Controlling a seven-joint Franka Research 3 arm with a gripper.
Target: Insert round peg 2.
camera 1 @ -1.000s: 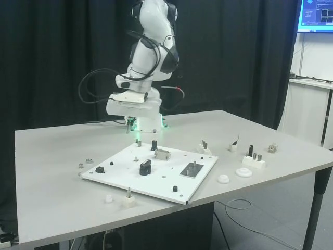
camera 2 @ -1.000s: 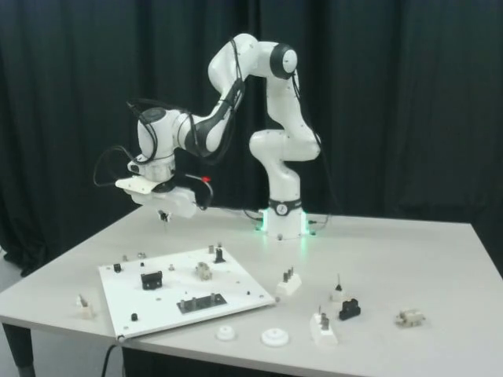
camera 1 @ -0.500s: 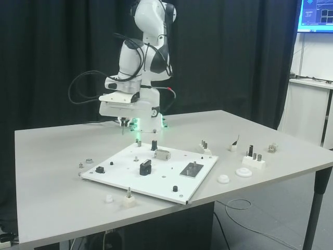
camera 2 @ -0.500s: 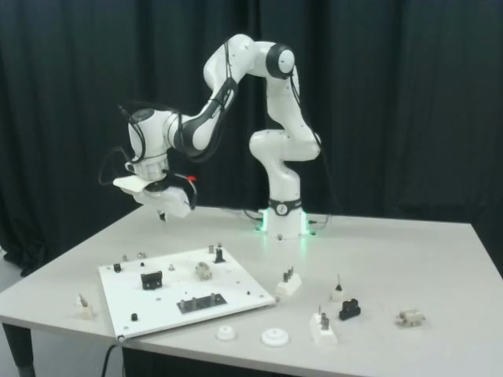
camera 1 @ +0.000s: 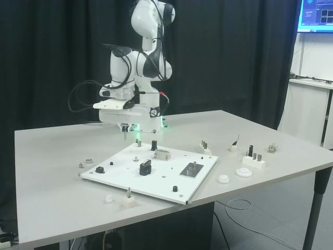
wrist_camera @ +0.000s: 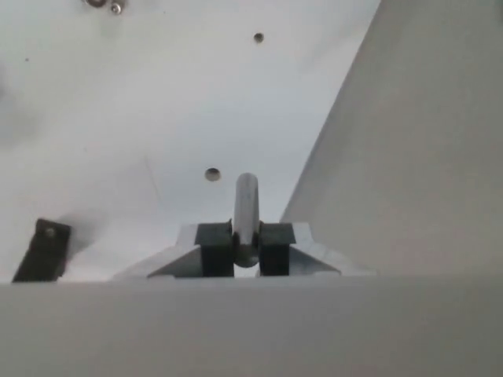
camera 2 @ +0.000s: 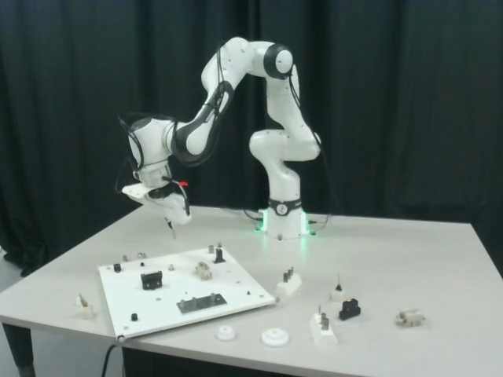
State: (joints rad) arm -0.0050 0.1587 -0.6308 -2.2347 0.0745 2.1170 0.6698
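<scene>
**Peg in the grip, high over the board's far edge**

Pegs and holders first, at the near edge of the grey table [camera 1: 47, 156] in the first room view: a small white block with an upright metal pin [camera 1: 127, 200] stands just off the front of the flat white square assembly board [camera 1: 156, 179], with a small white round cap [camera 1: 108, 198] beside it. On the board itself sit a black block fixture [camera 1: 144, 167], a black round knob [camera 1: 100, 170], a dark grey rectangular plate with a post in it [camera 1: 191, 169] and a grey metal fixture [camera 1: 162, 153]. Off to the side, a white block holding two dark upright pegs [camera 1: 253, 159] stands on the table, two white round discs [camera 1: 242, 172] lie near it, and a smaller white holder carrying two pegs [camera 1: 203, 147] sits just beyond the board's corner.

Now up to the action! The white robot arm [camera 2: 236, 71] reaches out and down, and its black-fingered gripper [wrist_camera: 245, 245] is clamped on the grey metal round peg [wrist_camera: 246, 206], one finger pressed to each side. The wrist view shows the peg pointing down over the white board, with a small round hole [wrist_camera: 212, 174] just beside its tip and the board's edge running close by, grey table beyond. From the second room view the gripper [camera 2: 170, 223] hangs well above the board, over its far side, peg clear of any hole.

Farthest back, the arm's base shows a green light [camera 2: 263, 224] in front of the black curtain [camera 2: 409, 102].
</scene>
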